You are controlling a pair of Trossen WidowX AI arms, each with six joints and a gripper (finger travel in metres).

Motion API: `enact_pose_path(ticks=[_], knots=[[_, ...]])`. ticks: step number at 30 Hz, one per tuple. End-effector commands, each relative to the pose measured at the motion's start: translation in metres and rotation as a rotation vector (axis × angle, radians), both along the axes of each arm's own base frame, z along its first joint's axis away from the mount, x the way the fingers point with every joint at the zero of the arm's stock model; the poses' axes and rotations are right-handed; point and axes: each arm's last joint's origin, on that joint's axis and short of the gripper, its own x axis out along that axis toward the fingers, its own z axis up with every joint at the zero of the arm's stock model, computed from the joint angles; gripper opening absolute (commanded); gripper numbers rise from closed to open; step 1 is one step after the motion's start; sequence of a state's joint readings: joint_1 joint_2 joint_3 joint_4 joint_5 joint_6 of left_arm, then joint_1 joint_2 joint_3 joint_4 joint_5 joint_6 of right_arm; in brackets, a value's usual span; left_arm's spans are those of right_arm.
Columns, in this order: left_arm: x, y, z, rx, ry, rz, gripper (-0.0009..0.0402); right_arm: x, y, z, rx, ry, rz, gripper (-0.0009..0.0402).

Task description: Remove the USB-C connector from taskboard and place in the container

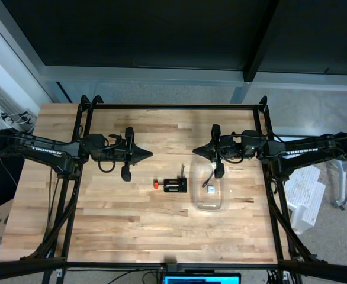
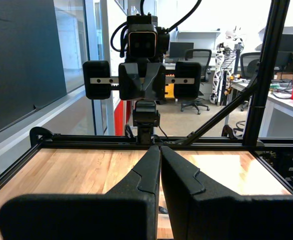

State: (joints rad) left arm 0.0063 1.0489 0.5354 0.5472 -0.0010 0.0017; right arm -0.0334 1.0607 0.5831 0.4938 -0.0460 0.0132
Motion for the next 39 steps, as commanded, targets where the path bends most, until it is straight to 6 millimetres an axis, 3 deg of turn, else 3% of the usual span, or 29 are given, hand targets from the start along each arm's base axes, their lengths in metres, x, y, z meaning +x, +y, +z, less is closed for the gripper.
enact_pose_path(ticks=[1, 13, 39], knots=[[0.0000, 0.0000, 0.0001, 0.000, 0.000, 0.000, 0.0000, 0.0001, 0.0001, -0.0005, 0.001, 0.003, 0.000, 0.0000], [0.0000, 0.0000, 0.0001, 0.000, 0.000, 0.000, 0.0000, 0.0002, -0.0025, 0.0009, 0.075, -0.001, -0.010, 0.0000], [0.0000, 0.0000, 0.0002, 0.000, -0.001, 0.000, 0.0000, 0.0006, -0.0023, 0.0023, 0.033, -0.004, -0.007, 0.0000]])
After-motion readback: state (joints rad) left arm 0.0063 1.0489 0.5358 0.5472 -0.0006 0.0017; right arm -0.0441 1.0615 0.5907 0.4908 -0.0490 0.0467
